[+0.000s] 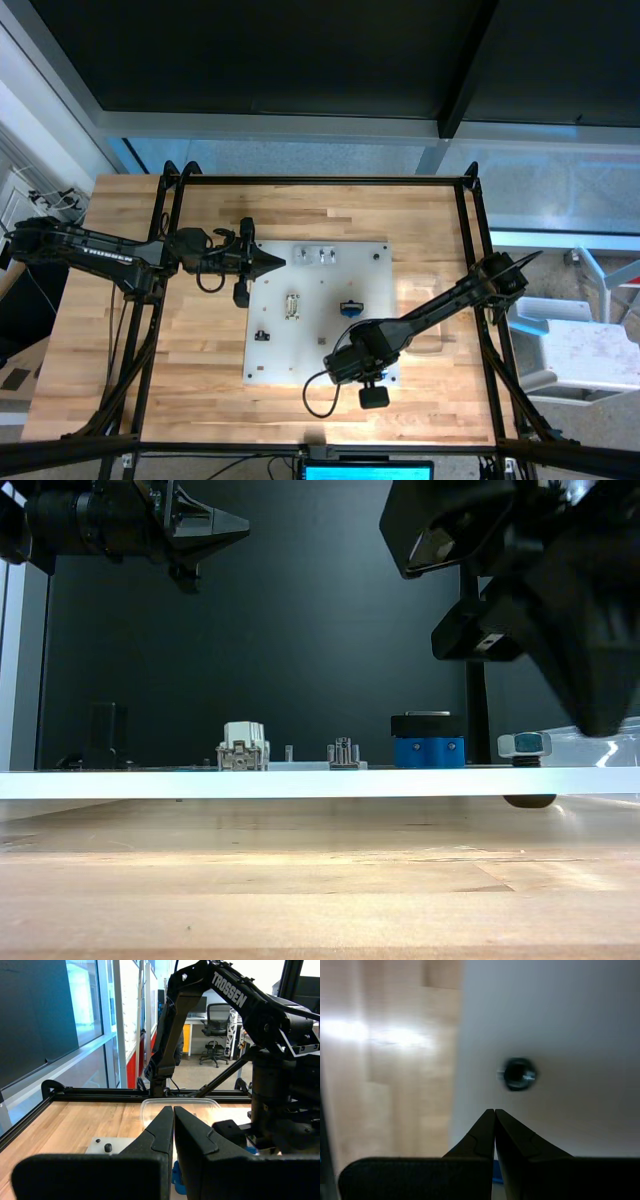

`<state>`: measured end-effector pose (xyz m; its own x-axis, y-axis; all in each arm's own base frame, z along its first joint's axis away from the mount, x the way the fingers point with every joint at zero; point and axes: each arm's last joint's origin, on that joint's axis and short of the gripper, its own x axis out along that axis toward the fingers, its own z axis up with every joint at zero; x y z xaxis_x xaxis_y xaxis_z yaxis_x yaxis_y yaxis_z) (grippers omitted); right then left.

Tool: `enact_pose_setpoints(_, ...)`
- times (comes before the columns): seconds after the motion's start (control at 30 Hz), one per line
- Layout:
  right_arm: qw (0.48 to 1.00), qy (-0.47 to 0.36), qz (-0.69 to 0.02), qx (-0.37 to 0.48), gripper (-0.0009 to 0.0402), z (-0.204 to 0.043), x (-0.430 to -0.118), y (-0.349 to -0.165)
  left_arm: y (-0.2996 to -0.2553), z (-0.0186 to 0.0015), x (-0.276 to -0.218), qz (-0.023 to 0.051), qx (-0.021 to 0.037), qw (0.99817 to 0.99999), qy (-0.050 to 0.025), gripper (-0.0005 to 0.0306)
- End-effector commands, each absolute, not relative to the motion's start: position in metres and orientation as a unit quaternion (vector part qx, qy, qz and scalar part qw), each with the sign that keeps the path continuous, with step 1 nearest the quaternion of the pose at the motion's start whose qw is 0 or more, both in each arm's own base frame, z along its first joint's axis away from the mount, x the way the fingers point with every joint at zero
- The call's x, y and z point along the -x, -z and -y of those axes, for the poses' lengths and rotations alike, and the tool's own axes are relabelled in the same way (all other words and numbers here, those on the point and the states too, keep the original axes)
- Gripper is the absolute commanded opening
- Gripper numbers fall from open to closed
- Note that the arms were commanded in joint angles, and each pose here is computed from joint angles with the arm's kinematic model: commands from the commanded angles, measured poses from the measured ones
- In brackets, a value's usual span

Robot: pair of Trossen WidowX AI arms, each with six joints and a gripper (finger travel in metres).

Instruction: Pick the M12 fastener and fasten on the M12 threads

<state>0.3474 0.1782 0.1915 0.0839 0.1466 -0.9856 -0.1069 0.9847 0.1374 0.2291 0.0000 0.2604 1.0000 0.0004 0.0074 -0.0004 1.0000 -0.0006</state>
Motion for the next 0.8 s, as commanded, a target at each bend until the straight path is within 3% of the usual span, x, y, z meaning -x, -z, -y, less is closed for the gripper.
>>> enact_pose_setpoints(0.03,0.745,-0.052,-0.665,0.009,0.0,-0.1737,-0.3484,-0.1934,-0.2605,0.0,-0.2292,0.0039,0.0003,0.99999,-0.0002,0.0)
enact_pose_setpoints(0.17,0.76,-0.02,-0.648,0.036,0.0,-0.171,-0.3507,-0.1934,-0.2605,0.0,-0.2292,0.0039,0.0003,0.99999,-0.0002,0.0)
enact_pose_setpoints(0.57,0.764,-0.035,-0.643,0.028,0.0,-0.1725,-0.3525,-0.1907,-0.2605,-0.0001,-0.2292,0.0039,0.0003,0.99999,-0.0004,0.0)
enact_pose_setpoints(0.8,0.708,-0.167,-0.684,-0.05,0.0,-0.1794,-0.3462,-0.1902,-0.2605,-0.0001,-0.2292,0.0039,0.0003,0.99999,-0.0004,0.0)
